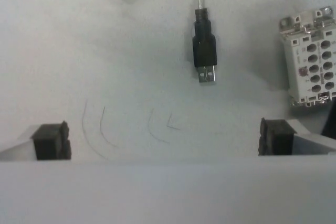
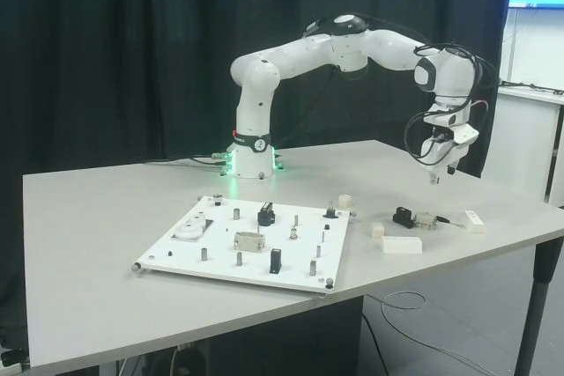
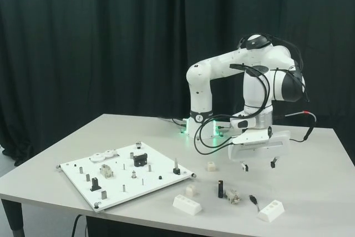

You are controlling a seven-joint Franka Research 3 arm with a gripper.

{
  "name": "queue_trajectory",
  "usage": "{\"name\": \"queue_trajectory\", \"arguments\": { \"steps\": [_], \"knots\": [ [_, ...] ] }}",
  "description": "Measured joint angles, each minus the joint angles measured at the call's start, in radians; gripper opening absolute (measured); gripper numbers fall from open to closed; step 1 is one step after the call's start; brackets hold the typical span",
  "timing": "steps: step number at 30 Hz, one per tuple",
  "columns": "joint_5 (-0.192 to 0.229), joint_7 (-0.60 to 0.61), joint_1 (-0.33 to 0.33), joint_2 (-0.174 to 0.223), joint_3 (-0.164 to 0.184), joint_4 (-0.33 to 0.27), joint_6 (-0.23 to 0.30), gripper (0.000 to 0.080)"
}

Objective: Remove Ethernet.

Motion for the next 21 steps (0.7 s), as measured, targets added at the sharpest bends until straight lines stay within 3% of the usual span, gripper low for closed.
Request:
{"name": "queue_trajectory", "arguments": {
  "steps": [21],
  "knots": [
    [0.000, 0.004, 0.002, -0.010, -0.004, 0.000, 0.019, 0.0800]
  ]
}}
